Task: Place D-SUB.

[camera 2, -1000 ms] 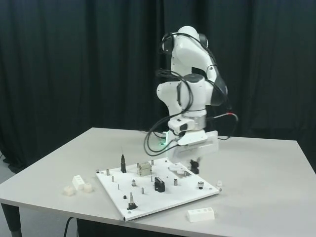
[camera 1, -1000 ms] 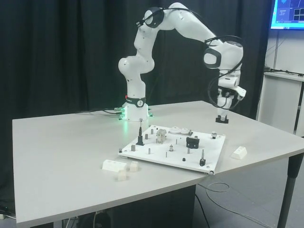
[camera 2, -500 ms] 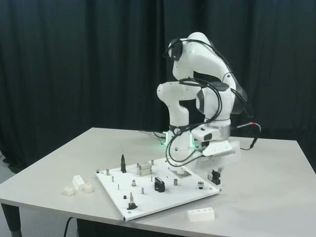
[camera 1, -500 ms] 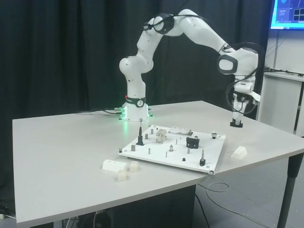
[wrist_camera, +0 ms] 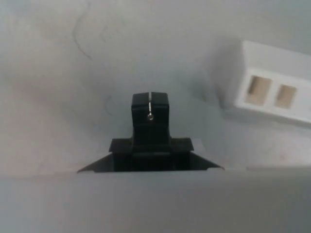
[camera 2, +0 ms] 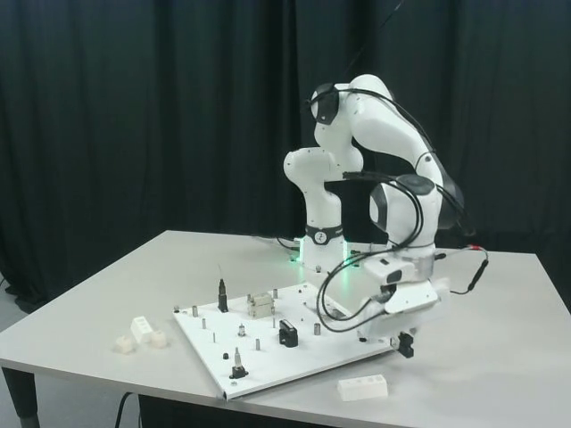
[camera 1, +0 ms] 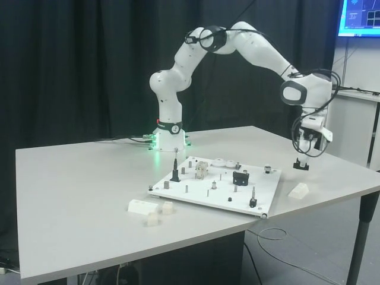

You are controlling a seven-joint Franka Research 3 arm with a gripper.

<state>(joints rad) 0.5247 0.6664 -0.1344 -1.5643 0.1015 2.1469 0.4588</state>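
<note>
Wrist view shows the gripper (wrist_camera: 150, 133) clenched on the small black plastic D-SUB connector (wrist_camera: 150, 112), held above the grey table (wrist_camera: 58, 97) near a white two-slot block (wrist_camera: 269, 87); probably light, rigid, best kept pinched across its flat sides.

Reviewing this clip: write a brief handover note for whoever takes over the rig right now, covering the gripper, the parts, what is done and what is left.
Gripper: shut on a small black part, presumably the D-SUB, held above the grey table.
Position: off the white assembly board, past its edge, above the white two-slot block lying on the table.
Done: part picked up and carried out to the block's side.
Left: lower it, seat it, release. Placement has not happened yet.
Three more white blocks sit at the board's opposite side.
</note>
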